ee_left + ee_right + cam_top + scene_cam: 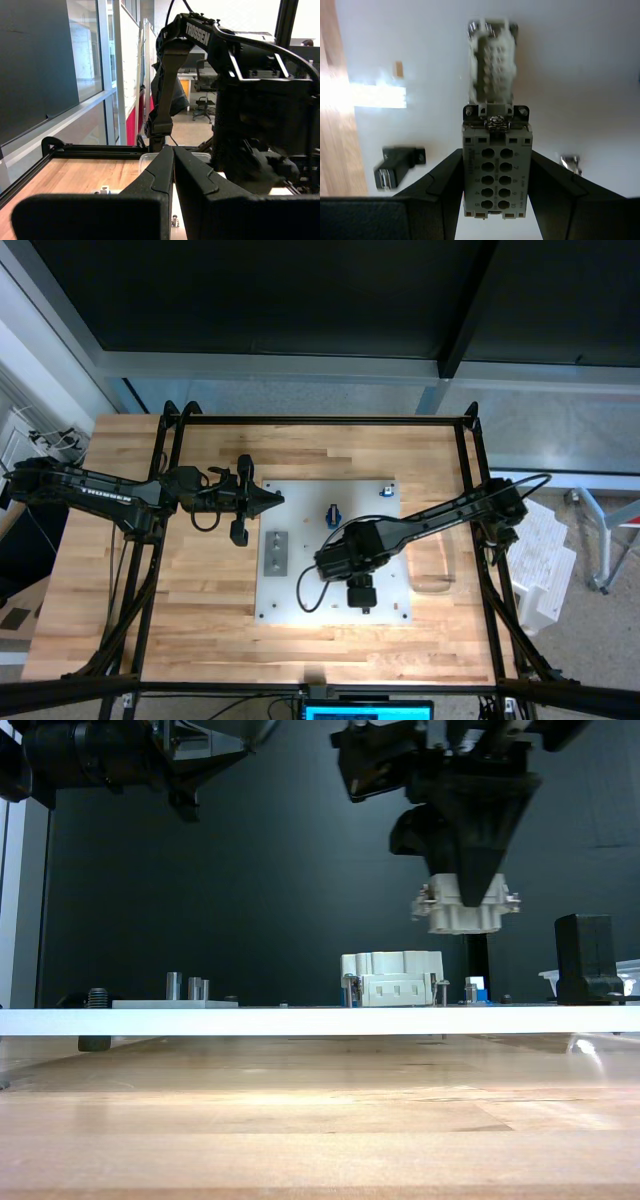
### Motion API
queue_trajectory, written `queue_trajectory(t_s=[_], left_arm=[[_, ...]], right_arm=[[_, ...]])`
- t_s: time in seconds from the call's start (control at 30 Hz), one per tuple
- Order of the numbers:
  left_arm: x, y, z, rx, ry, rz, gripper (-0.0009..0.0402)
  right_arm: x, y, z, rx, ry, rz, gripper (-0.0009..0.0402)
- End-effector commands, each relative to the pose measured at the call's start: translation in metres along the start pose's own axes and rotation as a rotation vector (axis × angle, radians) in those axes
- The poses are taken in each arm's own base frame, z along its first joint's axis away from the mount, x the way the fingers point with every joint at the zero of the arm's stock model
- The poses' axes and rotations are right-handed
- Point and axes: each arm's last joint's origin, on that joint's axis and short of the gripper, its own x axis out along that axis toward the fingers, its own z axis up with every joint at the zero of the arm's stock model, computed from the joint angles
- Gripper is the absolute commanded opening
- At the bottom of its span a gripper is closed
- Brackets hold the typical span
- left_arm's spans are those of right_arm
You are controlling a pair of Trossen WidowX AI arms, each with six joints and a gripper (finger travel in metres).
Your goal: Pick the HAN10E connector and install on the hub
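Currently the right gripper [360, 597] is over the white plate [295, 595], at about 5 o'clock of the plate's centre in the high view.

Its fingers [445, 175] are clamped on the two long sides of the HAN10E connector [496, 170]. Two rows of round pin holes face the wrist camera, and there is a screw at the connector's far end.

Low view:
- The connector hangs in the air, roughly level and clear of the plate.
- It is at about 2 o'clock of the hub [393, 978], with an open gap between them and no contact.
- The hub stands upright on the plate.

Right wrist view: the hub lies beyond the connector's screw end, roughly in line with it lengthwise, and is blurred.

The left gripper [272, 500] is at about 10 o'clock of the plate's centre, near the plate's far left corner, pointing toward 3 o'clock. In the left wrist view its fingers are pressed together along their length, with nothing between them.

Other items:
- A grey metal block [275, 552] with two holes is on the plate, at 9 o'clock of the right gripper and well apart from it.
- A small blue piece [333, 513] is at 11 o'clock of the right gripper.
- A small black part [400, 165] lies on the plate, apart from the connector.
- The plate rests on the wooden table [150, 610].
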Motion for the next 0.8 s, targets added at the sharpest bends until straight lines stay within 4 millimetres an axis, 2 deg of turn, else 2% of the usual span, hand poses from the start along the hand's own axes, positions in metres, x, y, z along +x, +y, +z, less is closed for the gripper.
queue_trajectory(t_s=[0.03, 0.47, 0.8], left_arm=[[0.0, 0.0, 0.0, 0.0, -0.001, 0.0, 0.0], [0.0, 0.0, 0.0, 0.0, -0.001, 0.0, 0.0], [0.0, 0.0, 0.0, 0.0, -0.001, 0.0, 0.0]], right_arm=[[0.002, 0.0, 0.01, 0.001, 0.002, -0.002, 0.0028], [0.009, 0.001, 0.037, -0.023, 0.0, -0.003, 0.0028], [0.016, 0.002, 0.039, -0.023, 0.009, -0.006, 0.0028]])
